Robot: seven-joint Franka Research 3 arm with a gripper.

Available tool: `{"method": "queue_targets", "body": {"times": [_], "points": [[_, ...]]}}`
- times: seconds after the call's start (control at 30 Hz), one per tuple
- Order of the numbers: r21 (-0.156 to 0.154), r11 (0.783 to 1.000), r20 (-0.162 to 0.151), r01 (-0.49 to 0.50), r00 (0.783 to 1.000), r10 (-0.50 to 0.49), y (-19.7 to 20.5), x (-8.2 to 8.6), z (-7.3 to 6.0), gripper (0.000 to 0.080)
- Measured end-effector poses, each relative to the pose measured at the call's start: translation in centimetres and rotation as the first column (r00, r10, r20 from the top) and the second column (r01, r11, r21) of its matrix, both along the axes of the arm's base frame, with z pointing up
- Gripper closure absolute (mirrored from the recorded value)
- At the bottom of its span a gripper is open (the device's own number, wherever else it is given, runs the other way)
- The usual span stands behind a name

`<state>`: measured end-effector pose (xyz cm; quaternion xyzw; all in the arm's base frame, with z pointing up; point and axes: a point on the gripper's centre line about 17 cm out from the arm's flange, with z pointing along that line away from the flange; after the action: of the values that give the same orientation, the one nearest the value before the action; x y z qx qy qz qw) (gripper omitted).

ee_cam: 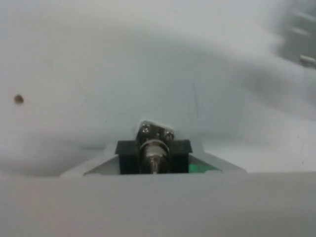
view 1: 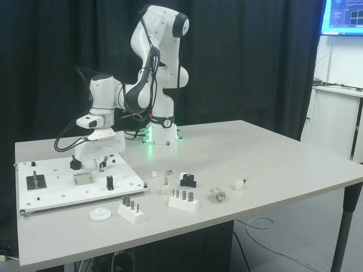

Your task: Insert BNC.

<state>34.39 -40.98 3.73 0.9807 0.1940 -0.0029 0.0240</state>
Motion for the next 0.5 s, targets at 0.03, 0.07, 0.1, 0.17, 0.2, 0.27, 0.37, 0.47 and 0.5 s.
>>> {"method": "queue_targets", "body": {"times": [0.03,0.07,0.1,0.17,0.2,0.27,0.37,0.47,0.5], "points": [[-0.003,1.0,0.0,-0.022,1.0,0.022,-0.01,0.01,0.0,0.0682],[-0.006,0.999,0.0,-0.043,0.999,0.043,-0.01,0.02,-0.01,0.0682],[-0.009,0.998,-0.001,-0.063,0.998,0.063,0.0,0.02,-0.02,0.0682],[-0.012,0.995,-0.001,-0.097,0.995,0.097,0.01,0.02,-0.04,0.0682],[-0.015,0.994,-0.001,-0.11,0.994,0.11,0.01,0.01,-0.04,0.0682],[-0.019,0.991,-0.001,-0.133,0.991,0.133,0.0,0.01,-0.02,0.0682],[-0.025,0.986,-0.001,-0.164,0.986,0.164,0.0,0.01,0.0,0.0682],[-0.029,0.98,-0.003,-0.197,0.98,0.197,0.0,0.01,0.0,0.0682],[-0.03,0.978,-0.003,-0.206,0.978,0.206,0.0,0.01,0.0,0.0682]]}}
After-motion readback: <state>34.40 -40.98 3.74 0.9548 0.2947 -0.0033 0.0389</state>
